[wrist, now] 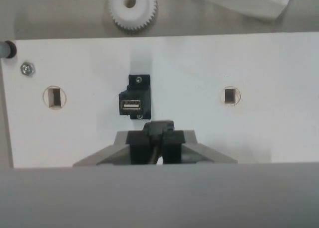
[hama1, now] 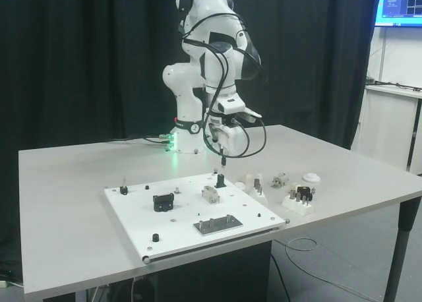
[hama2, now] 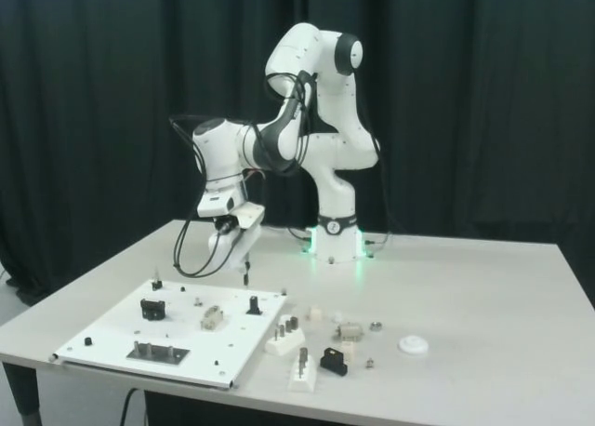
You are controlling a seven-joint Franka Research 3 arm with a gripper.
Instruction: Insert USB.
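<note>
In the wrist view my gripper (wrist: 155,144) is shut on a black USB plug (wrist: 158,127), whose cable runs back between the fingers. The plug hangs above the white board (wrist: 259,68), a short way off from the black USB socket (wrist: 133,104), whose metal port faces up. In the first room view the gripper (hama1: 223,149) holds the plug (hama1: 224,161) above the upright socket (hama1: 219,181) near the board's far edge. The second room view has the gripper (hama2: 239,249) up and to the left of the socket (hama2: 254,305).
A white gear (wrist: 132,6) lies on the table beyond the board. The board (hama1: 191,216) also carries a black block (hama1: 163,202), a grey plate with pegs (hama1: 217,224) and small fixtures. White holders (hama1: 297,200) and loose parts lie to the board's right.
</note>
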